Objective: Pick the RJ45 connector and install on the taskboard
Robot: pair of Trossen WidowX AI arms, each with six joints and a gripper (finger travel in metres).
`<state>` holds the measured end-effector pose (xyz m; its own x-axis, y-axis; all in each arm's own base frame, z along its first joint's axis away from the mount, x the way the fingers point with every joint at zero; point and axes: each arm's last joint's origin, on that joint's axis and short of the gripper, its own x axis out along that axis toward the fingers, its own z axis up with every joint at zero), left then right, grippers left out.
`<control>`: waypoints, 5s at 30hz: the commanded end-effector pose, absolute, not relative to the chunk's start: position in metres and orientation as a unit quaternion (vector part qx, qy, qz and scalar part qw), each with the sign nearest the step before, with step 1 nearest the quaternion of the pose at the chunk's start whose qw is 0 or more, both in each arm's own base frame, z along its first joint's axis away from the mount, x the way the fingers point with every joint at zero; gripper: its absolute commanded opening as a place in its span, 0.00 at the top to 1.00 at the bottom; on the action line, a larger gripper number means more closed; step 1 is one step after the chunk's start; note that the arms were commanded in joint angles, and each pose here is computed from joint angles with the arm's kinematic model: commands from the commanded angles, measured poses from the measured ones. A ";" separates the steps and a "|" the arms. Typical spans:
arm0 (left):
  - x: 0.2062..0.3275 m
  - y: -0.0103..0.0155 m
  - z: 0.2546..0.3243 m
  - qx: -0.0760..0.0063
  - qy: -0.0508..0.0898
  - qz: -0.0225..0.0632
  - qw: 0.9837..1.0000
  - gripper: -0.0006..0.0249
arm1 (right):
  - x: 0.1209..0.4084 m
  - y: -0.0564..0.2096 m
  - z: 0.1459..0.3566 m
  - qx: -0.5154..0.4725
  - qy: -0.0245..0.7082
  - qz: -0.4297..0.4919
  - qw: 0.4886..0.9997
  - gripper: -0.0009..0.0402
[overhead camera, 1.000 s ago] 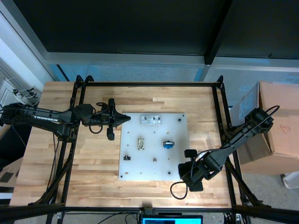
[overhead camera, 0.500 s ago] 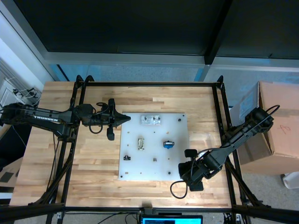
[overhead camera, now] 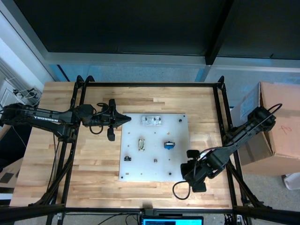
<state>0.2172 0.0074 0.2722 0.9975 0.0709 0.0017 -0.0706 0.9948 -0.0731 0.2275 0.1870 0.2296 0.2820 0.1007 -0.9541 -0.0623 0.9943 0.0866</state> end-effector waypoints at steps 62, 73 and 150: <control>0.217 0.0074 0.2722 -0.036 -0.002 0.035 0.999 0.98 | 0.218 -0.020 0.287 0.037 0.003 -0.013 0.999 0.98; 0.217 0.0075 0.2722 -0.036 -0.002 0.035 0.999 0.98 | 0.218 -0.020 0.286 0.039 0.005 -0.014 0.999 0.98; 0.217 0.0075 0.2722 -0.037 -0.002 0.035 0.999 0.97 | 0.217 -0.011 0.277 0.045 0.007 -0.006 0.999 0.98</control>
